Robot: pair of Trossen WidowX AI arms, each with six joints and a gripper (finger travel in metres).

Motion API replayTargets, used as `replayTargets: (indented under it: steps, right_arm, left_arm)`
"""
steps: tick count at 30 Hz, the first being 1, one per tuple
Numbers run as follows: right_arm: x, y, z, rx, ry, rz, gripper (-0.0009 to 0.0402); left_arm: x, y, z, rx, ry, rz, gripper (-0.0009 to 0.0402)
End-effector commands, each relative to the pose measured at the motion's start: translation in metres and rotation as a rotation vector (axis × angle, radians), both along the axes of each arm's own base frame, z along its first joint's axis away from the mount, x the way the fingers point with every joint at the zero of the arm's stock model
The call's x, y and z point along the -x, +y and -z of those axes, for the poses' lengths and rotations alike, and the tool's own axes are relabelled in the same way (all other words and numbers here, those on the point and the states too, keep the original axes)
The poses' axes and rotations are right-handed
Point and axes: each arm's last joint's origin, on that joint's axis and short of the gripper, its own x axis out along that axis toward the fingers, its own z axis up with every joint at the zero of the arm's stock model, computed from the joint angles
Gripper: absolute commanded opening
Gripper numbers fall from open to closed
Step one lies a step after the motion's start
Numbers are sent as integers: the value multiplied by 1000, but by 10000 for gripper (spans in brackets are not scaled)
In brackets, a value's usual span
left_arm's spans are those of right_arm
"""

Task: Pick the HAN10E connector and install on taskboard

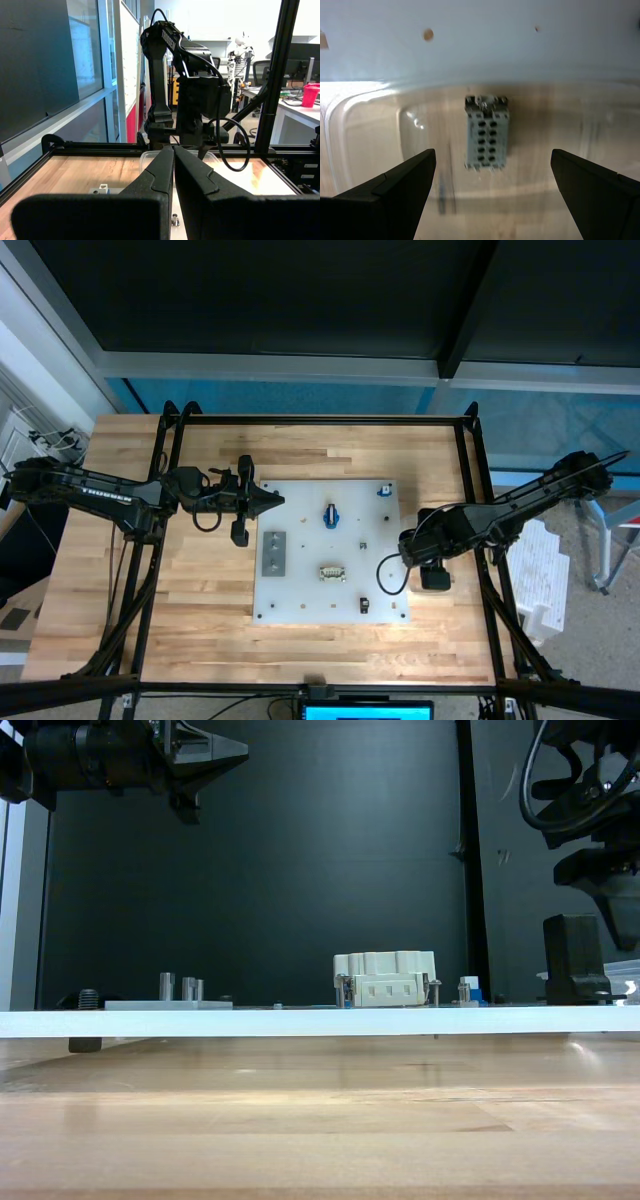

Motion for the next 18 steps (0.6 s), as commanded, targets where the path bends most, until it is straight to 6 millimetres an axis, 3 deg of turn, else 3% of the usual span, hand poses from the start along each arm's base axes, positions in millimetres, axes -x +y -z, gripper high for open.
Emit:
replayTargets:
  steps: [1,18]
  right_arm:
    - [1,0,9,3,4,-3,323]
    - [5,-2,36,-6,-23,-5,322]
  left_arm:
    - [0,0,0,0,-1,0,1]
    - [0,0,0,0,0,0,1]
